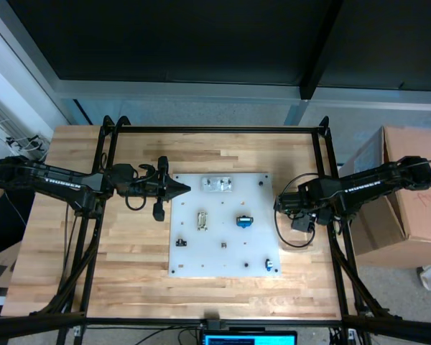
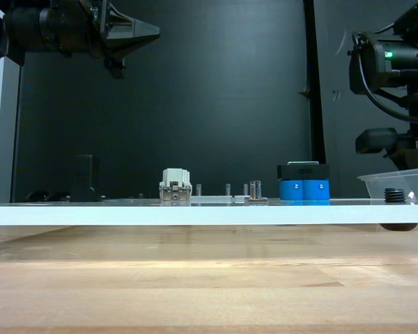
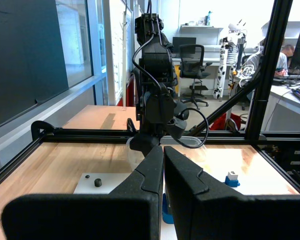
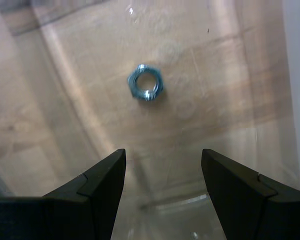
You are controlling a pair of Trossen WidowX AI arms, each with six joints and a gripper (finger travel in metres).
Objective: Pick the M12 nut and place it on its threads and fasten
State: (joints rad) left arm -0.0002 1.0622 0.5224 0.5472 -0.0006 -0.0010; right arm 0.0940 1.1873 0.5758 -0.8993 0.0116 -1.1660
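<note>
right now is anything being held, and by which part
Nothing is held. The right end effector hangs open over the M12 nut, lying free in the clear tray; the left end effector, shut, empty, is over the board's left edge.

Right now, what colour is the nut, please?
Silver; the nut lies free ahead of the open right gripper, best in the right wrist view.

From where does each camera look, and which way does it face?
Right wrist: on right arm, facing down; right gripper, fingers open, above the M12 nut lying free in the clear tray.
Left wrist: on left arm, facing the right arm; left gripper, fingers shut.
High: above near edge, looking down; left gripper over the white board's far left, right gripper beside its right edge.
Low: table height, facing away; bare stud before the tray.
High and low share both arms.
</note>
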